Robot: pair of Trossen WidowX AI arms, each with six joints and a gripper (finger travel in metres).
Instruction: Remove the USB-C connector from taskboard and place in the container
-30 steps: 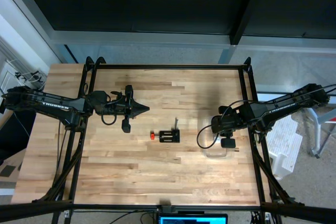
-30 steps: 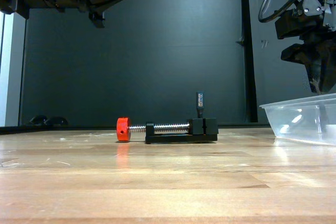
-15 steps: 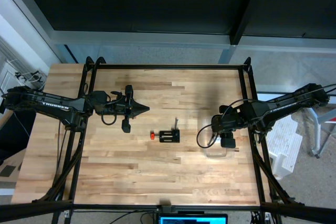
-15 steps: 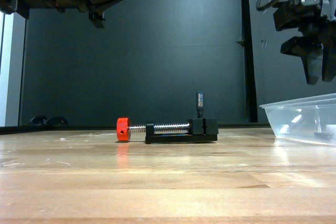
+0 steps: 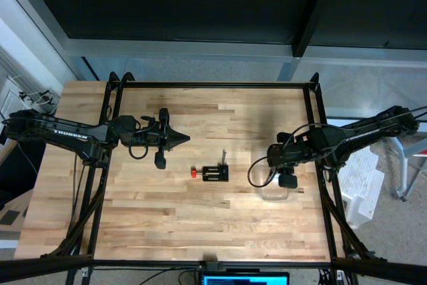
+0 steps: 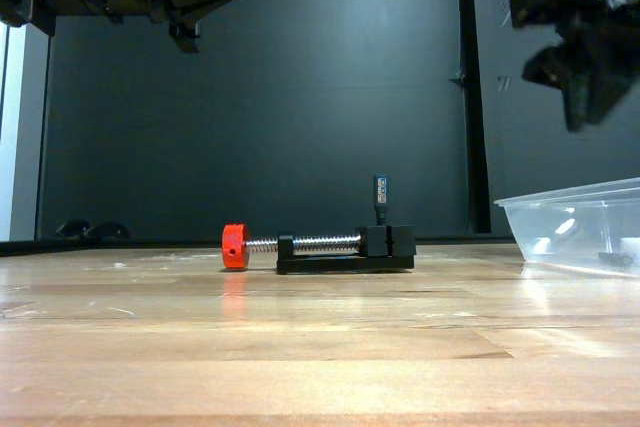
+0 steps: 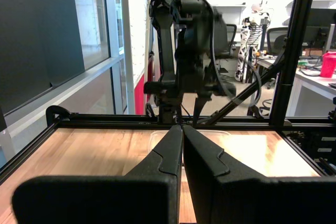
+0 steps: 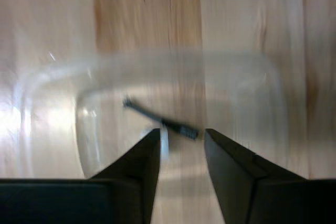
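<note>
The USB-C connector [image 8: 160,120], a short dark stick, lies loose on the floor of the container [image 8: 52,73]; in the low view the connector [image 6: 614,259] shows as a dark spot behind the clear wall. My right gripper [image 8: 181,132] hangs open straight above it, well clear of the container [image 6: 570,203], with nothing between its fingers. The taskboard [image 5: 215,173], a black block with an orange-red knob [image 6: 234,246], sits mid-table. My left gripper [image 5: 185,139] stays raised at the left, shut and empty, far from the taskboard [image 6: 340,246].
A thin grey pin [image 6: 380,197] stands upright on the taskboard's right end. A black frame rail [image 5: 213,85] borders the table. Bare wood lies between the taskboard and the container [image 5: 272,195].
My right gripper has lifted up out of the container, leaving the connector lying inside. The left arm has not moved.
</note>
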